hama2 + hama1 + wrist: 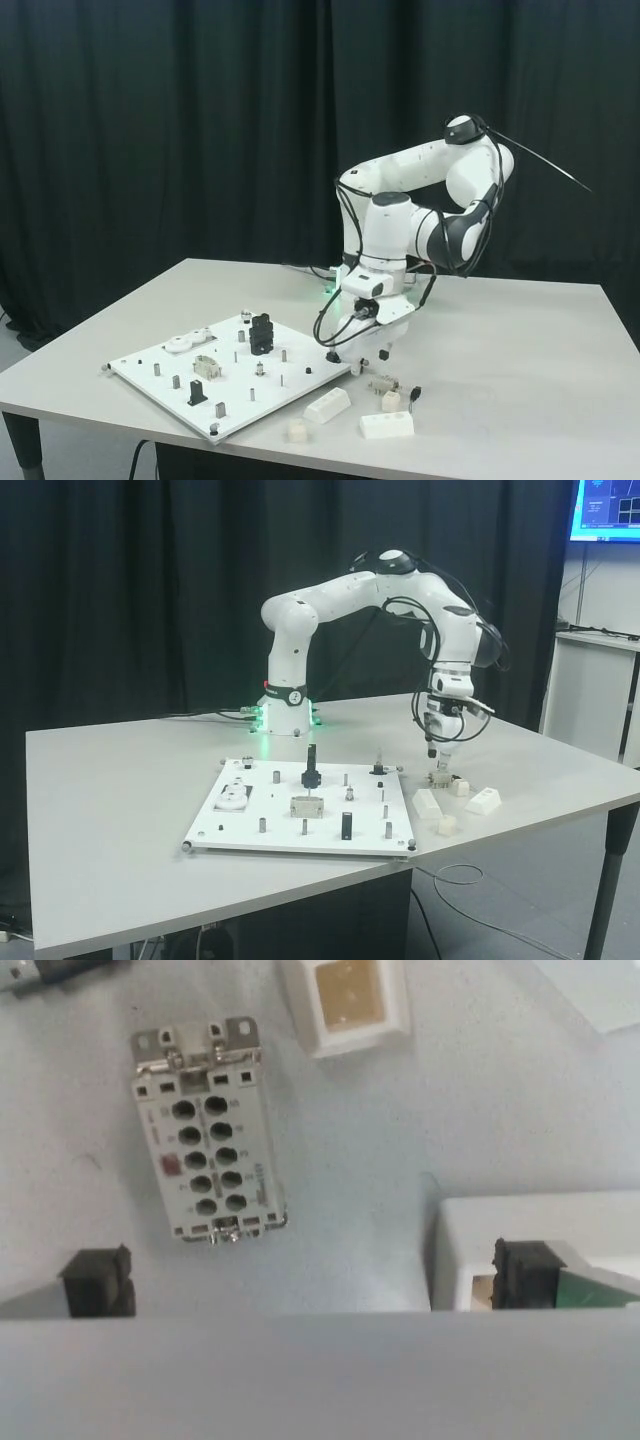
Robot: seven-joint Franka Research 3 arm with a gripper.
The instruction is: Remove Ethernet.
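The gripper (310, 1280) hangs above the grey table (370, 1140) with its two black fingertips (97, 1282) set wide apart — nothing is held between them. Directly below, between the fingers, a multi-pin connector block (205, 1135) lies flat on the table. One fingertip overlaps a white box (540, 1225) with a green part inside. A second white block (345, 1000) lies just beyond the connector. The white board (300, 810) carrying upright fixtures sits beside the gripper — the Ethernet plug cannot be identified with certainty.
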